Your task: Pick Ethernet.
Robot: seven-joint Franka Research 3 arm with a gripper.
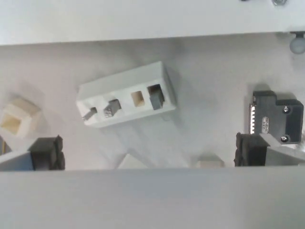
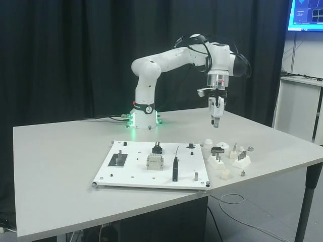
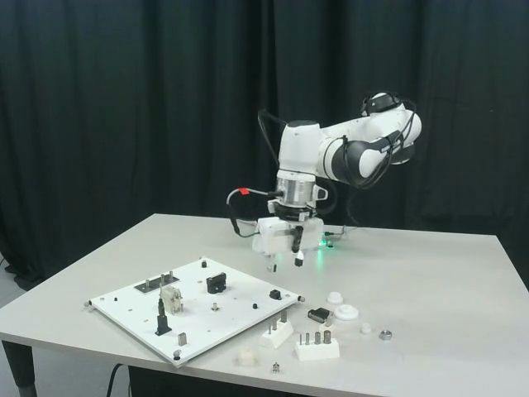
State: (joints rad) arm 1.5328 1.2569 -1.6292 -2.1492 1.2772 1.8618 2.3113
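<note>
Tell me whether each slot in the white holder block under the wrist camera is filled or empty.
Three filled, one empty: the white holder block has four slots; grey parts sit in three, and the third in the row is bare.

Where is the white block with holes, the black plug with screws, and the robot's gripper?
White block with holes (image 1: 125, 95): wrist view, on its top face.
Black plug with screws (image 1: 281, 119): wrist view, on its black shell.
Gripper (image 3: 284, 261): second room view, midway between fingertips.

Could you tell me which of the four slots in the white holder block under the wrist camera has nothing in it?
In the white holder block, the second slot from the wider end is empty; the other three hold grey pieces.
</note>
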